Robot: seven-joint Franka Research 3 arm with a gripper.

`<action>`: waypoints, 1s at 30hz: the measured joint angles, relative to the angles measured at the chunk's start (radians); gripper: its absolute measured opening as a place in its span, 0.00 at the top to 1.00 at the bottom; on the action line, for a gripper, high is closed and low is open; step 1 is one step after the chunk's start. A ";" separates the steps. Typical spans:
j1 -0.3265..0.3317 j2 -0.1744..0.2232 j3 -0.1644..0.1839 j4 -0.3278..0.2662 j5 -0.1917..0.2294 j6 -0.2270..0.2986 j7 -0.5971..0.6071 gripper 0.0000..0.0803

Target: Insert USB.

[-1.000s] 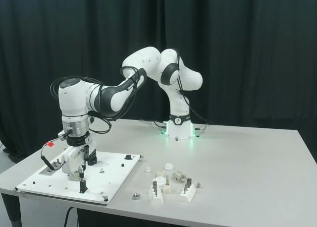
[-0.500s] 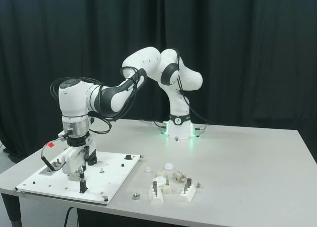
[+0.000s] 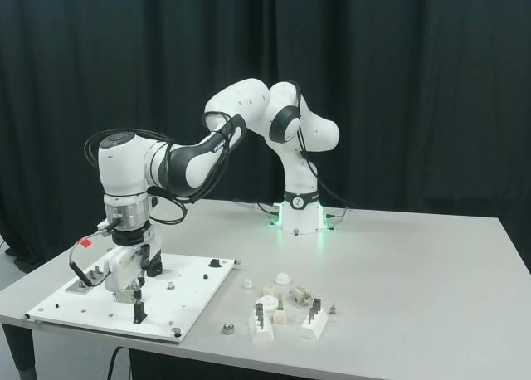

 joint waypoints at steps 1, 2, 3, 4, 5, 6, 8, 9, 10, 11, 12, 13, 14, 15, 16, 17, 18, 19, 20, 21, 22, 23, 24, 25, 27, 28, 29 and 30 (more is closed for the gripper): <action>0.000 0.000 0.000 0.000 0.000 0.000 -0.002 0.92; 0.000 0.000 0.000 0.000 0.000 0.000 -0.005 0.92; 0.000 0.000 0.000 0.000 0.000 0.000 -0.007 0.92; 0.000 0.000 0.000 0.000 0.000 0.001 -0.009 0.92; 0.000 0.000 0.000 0.000 0.000 0.001 -0.010 0.92; 0.000 0.000 0.000 0.000 0.000 0.002 -0.011 0.92; 0.000 0.000 0.000 0.000 0.000 0.002 -0.013 0.92; 0.000 0.000 0.001 0.000 0.000 0.003 -0.015 0.92; 0.000 0.000 0.001 0.000 0.000 0.003 -0.017 0.92; 0.000 0.000 0.001 0.000 0.000 0.003 -0.019 0.92; 0.000 0.000 0.001 0.000 0.000 0.004 -0.020 0.92; 0.000 0.000 0.001 0.000 0.000 0.005 -0.021 0.92; 0.000 0.001 0.001 -0.001 0.000 0.005 -0.022 0.92; 0.000 0.001 0.001 -0.001 0.000 0.006 -0.022 0.92; 0.000 0.001 0.002 -0.002 0.001 0.006 -0.022 0.92; 0.000 0.001 0.003 -0.003 0.001 0.006 -0.023 0.92; 0.000 0.002 0.004 -0.004 0.001 0.007 -0.023 0.92; 0.000 0.002 0.004 -0.004 0.001 0.008 -0.023 0.92; 0.000 0.002 0.005 -0.005 0.001 0.008 -0.023 0.92; 0.000 0.002 0.005 -0.006 0.001 0.008 -0.023 0.92; 0.000 0.002 0.005 -0.008 0.001 0.008 -0.023 0.92; 0.000 0.002 0.006 -0.009 0.001 0.009 -0.023 0.92; 0.000 0.002 0.006 -0.011 0.001 0.010 -0.023 0.92; 0.000 0.002 0.006 -0.013 0.001 0.011 -0.023 0.92; 0.000 0.002 0.007 -0.014 0.001 0.013 -0.023 0.92; 0.000 0.002 0.007 -0.015 0.001 0.013 -0.023 0.92; 0.000 0.002 0.007 -0.016 0.001 0.014 -0.023 0.92; 0.000 0.002 0.007 -0.016 0.001 0.014 -0.023 0.92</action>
